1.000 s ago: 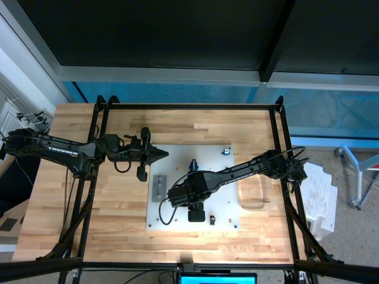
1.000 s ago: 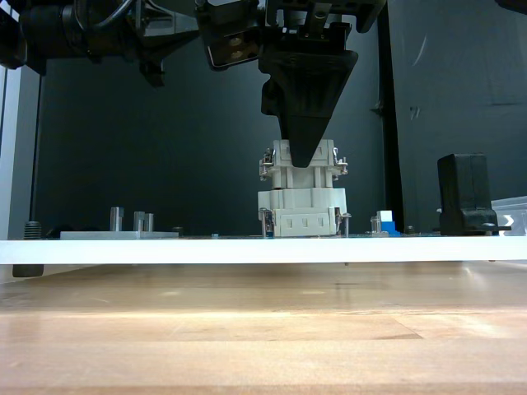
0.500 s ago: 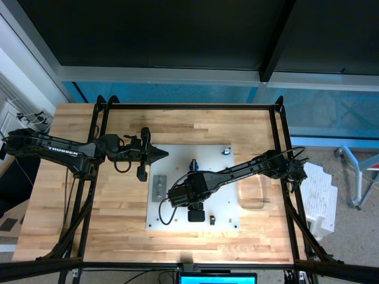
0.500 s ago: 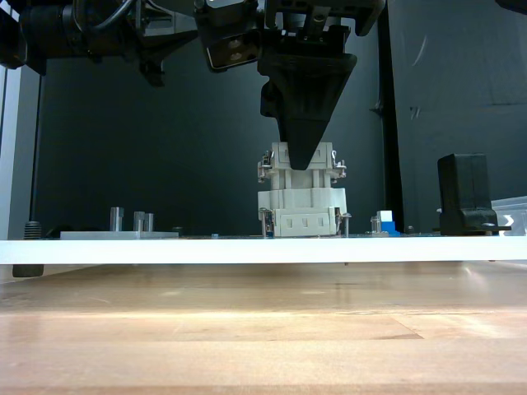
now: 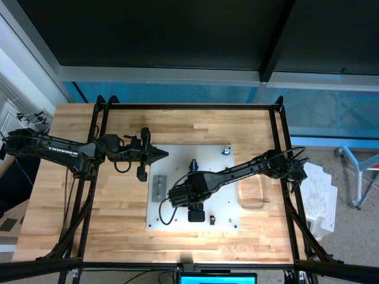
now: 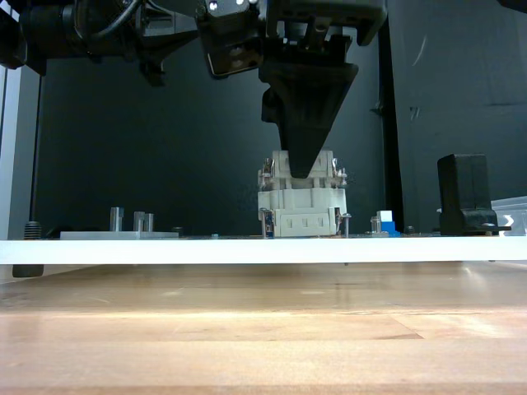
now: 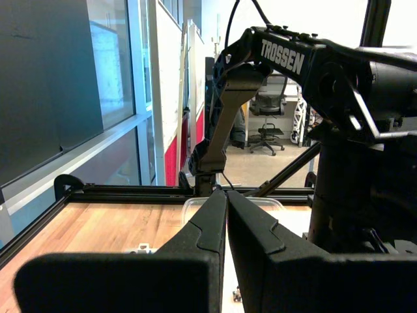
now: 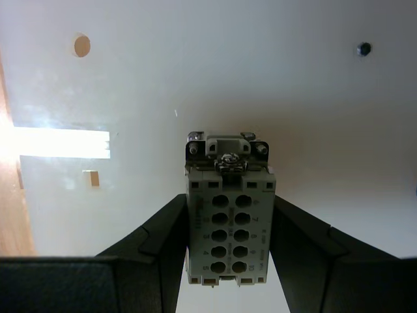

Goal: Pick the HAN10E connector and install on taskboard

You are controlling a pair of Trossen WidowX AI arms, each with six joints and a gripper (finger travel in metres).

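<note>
**At the middle of the taskboard, the right hand holds the HAN10E connector on its socket**

The right arm reaches in from the right edge of the desk. Its hand points straight down over the centre of the white board. The hand is grasping the connector, with one dark finger pressed on each long side of the beige-grey block. The right wrist view shows the connector's upper face, with ten round holes in two columns and a metal screw clamp at one end.

In the low view the connector stands upright directly above the wider beige socket. Its lower end meets the socket's top, and metal latches show at both sides. How deep it sits in the socket cannot be told.

The left hand hangs above the board's far left corner, well apart from the connector. It is clenched on nothing, its two fingers meeting along a thin seam.

On the board, the grey metal block lies left of the socket, near the board's left edge. In the low view a small blue part stands just right of the socket. A tall black fitting stands further right.

A clear tray rests on the desk beside the board's right edge.
</note>
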